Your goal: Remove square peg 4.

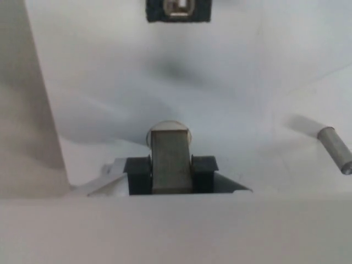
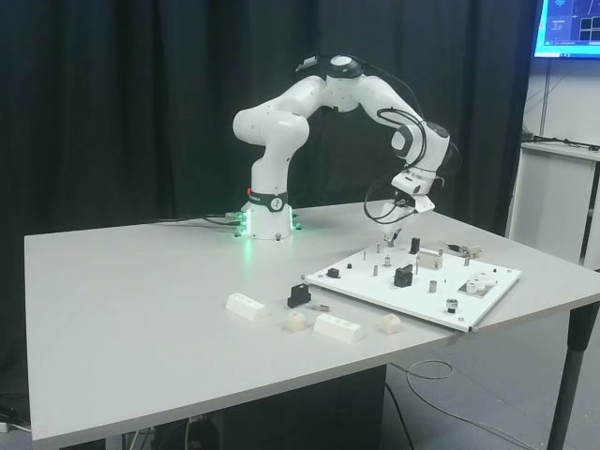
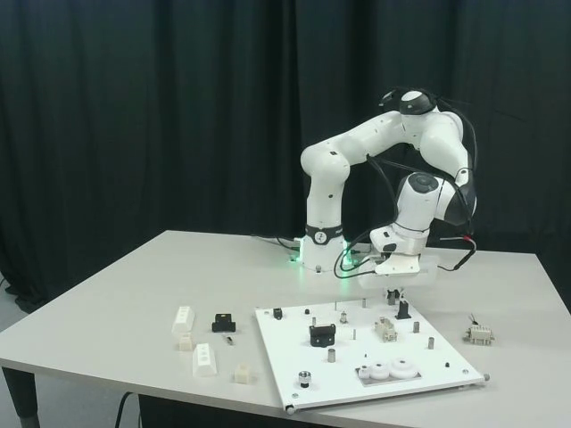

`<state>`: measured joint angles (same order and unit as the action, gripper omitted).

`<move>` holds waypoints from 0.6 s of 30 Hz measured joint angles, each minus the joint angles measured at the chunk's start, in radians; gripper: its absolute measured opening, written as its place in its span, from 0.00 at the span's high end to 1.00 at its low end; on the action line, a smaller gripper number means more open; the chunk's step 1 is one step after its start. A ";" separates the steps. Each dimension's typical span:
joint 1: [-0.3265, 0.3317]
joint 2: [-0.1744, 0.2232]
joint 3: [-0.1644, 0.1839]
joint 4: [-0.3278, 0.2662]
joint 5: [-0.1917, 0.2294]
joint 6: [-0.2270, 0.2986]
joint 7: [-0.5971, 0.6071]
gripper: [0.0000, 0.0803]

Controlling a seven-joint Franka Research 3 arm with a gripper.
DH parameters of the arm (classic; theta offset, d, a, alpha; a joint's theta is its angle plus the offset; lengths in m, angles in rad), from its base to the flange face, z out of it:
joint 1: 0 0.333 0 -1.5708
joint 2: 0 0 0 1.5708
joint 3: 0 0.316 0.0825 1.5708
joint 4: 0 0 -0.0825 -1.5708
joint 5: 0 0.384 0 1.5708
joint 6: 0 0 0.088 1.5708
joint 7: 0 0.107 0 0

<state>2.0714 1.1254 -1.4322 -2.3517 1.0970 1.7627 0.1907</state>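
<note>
Pointing its long axis downward, peg [image 1: 171,162] in hand [image 1: 171,175].

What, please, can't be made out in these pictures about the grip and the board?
- Wrist view: the grey square metal peg sits between the gripper's black fingers; its lower end is hidden by the white housing.
- Both room views: the small parts on the white board are too small to identify.
- Second room view: the peg is hidden under the wrist.
</note>
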 joint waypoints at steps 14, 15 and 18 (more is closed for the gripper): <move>0.000 0.000 -0.041 0.011 -0.023 -0.042 0.000 0.81; 0.000 0.000 -0.045 0.012 -0.027 -0.043 0.001 0.81; 0.001 0.000 -0.056 0.013 -0.038 -0.052 0.001 0.81</move>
<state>2.0722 1.1256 -1.4882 -2.3390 1.0588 1.7112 0.1920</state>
